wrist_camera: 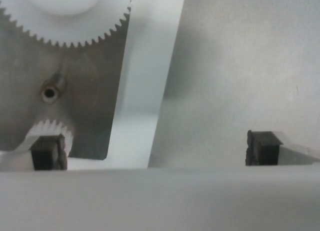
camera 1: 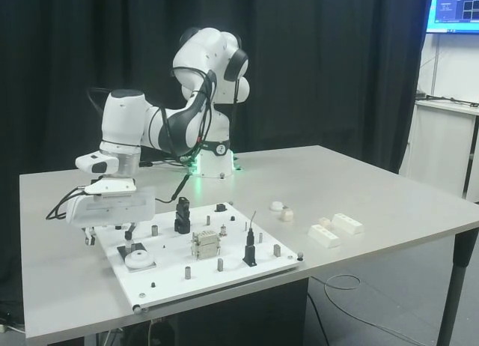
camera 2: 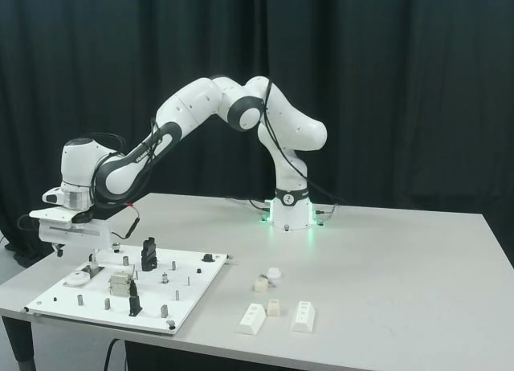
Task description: Insert small gear.
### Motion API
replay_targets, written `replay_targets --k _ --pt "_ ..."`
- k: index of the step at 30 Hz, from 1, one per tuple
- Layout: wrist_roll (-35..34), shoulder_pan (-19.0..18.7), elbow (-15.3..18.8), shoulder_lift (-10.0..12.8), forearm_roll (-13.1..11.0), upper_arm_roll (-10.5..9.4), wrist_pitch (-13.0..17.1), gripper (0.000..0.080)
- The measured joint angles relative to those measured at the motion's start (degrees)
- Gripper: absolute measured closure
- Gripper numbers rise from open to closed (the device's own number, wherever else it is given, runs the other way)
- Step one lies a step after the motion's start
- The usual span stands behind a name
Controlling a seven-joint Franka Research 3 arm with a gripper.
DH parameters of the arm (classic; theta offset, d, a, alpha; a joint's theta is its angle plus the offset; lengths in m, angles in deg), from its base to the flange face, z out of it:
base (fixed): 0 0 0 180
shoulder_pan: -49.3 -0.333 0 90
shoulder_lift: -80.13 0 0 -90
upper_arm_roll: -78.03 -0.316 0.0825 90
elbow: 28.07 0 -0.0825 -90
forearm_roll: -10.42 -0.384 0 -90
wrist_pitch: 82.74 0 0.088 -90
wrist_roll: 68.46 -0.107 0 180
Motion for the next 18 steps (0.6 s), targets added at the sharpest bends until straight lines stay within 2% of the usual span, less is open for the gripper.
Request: replay_targets --k 18 --pt "0.1 0.2 -0.9 0.2 -0.1 0.02 -0.4 0.0003"
